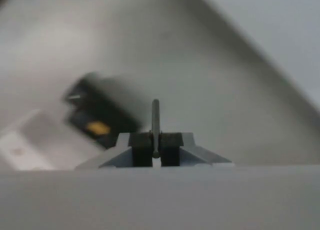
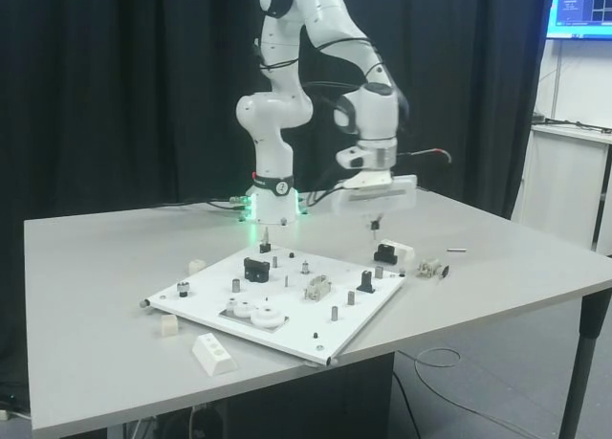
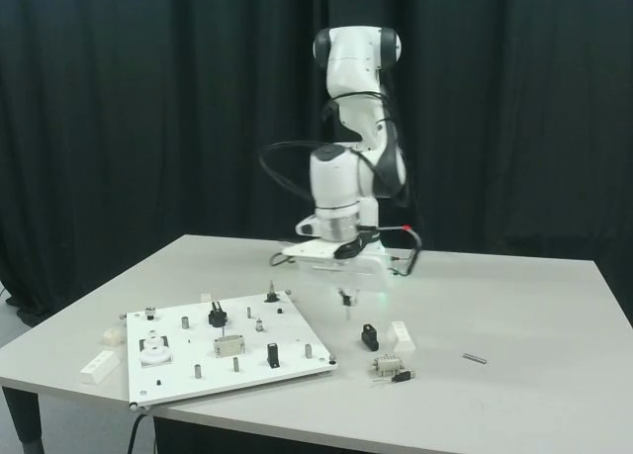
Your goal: Place round peg 1.
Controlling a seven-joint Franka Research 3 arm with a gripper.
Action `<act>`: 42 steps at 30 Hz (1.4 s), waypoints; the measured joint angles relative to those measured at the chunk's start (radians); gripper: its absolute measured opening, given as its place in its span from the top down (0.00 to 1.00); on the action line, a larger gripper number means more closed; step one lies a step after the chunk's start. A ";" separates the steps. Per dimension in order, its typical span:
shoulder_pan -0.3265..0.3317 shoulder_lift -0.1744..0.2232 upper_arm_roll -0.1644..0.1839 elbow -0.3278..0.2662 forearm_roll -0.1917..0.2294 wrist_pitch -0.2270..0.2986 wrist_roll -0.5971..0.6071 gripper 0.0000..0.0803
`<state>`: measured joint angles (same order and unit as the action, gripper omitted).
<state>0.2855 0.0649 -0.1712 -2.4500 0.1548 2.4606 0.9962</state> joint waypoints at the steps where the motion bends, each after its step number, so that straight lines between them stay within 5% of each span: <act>1: 0.016 0.000 0.004 0.002 0.000 0.003 0.022 0.96; 11: 0.161 0.007 0.028 0.015 -0.007 0.040 0.197 0.96; 21: 0.266 0.063 0.035 0.040 -0.010 0.105 0.299 0.96; 40: 0.341 0.165 0.038 0.116 -0.030 0.125 0.398 0.96; 41: 0.342 0.167 0.038 0.117 -0.031 0.125 0.401 0.75; 42: 0.342 0.168 0.039 0.119 -0.033 0.125 0.404 0.75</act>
<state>0.6277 0.2332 -0.1323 -2.3309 0.1222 2.5857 1.4003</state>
